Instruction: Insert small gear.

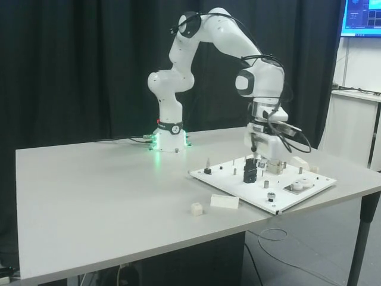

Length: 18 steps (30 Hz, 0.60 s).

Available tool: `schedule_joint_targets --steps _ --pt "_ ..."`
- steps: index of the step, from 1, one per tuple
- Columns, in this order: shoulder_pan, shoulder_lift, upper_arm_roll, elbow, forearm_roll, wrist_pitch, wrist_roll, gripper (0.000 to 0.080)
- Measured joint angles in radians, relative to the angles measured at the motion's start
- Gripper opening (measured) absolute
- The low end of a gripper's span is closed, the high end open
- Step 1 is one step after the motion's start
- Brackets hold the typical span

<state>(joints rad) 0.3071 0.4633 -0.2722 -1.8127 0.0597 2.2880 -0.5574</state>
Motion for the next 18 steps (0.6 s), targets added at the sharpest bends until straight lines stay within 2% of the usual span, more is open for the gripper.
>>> schedule_joint_targets --steps 18 --pt "0.000 0.081 0.066 0.139 0.003 -0.048 -0.033 0.0199"
